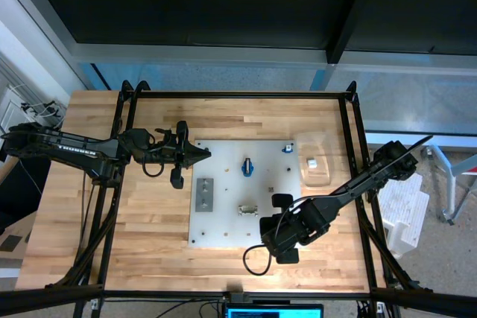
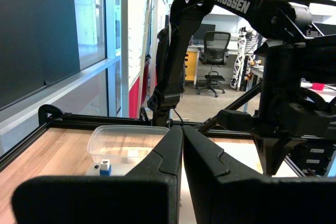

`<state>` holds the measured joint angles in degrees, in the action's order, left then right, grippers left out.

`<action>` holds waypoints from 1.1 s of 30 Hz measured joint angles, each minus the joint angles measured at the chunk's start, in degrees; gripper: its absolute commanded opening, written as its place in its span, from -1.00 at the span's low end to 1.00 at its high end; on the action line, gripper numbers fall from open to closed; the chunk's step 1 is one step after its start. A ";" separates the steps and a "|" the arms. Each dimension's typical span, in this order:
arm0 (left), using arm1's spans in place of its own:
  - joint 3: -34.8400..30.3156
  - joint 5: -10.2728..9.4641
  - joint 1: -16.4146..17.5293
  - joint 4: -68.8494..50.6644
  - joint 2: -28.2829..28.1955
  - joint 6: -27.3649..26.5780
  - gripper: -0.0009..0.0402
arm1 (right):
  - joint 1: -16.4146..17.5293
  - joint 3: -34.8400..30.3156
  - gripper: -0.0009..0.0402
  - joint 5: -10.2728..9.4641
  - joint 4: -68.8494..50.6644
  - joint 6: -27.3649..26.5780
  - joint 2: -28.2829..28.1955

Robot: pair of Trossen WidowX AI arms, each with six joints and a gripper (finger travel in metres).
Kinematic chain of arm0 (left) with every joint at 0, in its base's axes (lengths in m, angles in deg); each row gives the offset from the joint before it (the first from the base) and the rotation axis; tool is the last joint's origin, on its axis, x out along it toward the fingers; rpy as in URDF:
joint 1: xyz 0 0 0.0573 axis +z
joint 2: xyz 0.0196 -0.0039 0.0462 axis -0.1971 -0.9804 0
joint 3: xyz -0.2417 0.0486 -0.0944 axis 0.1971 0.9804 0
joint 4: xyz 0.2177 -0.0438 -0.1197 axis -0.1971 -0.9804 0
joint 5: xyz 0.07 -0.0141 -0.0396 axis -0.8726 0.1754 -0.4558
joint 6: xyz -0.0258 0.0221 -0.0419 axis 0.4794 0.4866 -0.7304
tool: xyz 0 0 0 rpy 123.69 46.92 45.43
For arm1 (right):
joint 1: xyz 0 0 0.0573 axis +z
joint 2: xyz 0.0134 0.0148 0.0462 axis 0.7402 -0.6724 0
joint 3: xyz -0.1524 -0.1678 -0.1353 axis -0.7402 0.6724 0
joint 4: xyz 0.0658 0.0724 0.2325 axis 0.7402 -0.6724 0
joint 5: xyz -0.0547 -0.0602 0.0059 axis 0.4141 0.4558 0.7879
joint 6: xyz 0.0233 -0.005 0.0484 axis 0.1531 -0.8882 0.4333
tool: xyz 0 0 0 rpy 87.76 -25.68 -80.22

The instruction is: Pick the USB connector and install on taskboard

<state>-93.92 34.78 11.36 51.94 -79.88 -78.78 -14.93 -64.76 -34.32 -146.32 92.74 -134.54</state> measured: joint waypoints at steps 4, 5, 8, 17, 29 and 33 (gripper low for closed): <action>0.00 0.02 0.00 0.00 0.00 -0.02 -0.96 | 0.17 0.50 -0.96 0.02 0.22 0.24 0.00; 0.00 0.00 0.00 0.02 0.00 -0.02 -0.96 | 0.20 0.52 -0.96 0.02 0.26 0.31 0.00; 0.00 0.02 0.00 0.00 0.00 -0.02 -0.96 | 0.31 0.59 -0.96 0.11 0.37 0.33 0.00; 0.00 0.02 0.00 0.00 0.00 0.00 -0.96 | 0.50 0.92 -0.96 1.09 1.20 0.35 -0.79; 0.00 0.00 0.00 0.02 0.00 0.00 -0.96 | 0.57 0.96 -0.96 0.07 1.36 1.09 -0.90; 0.00 0.02 0.00 0.02 0.00 -0.02 -0.96 | 0.57 1.05 -0.96 -0.02 1.40 1.09 -0.90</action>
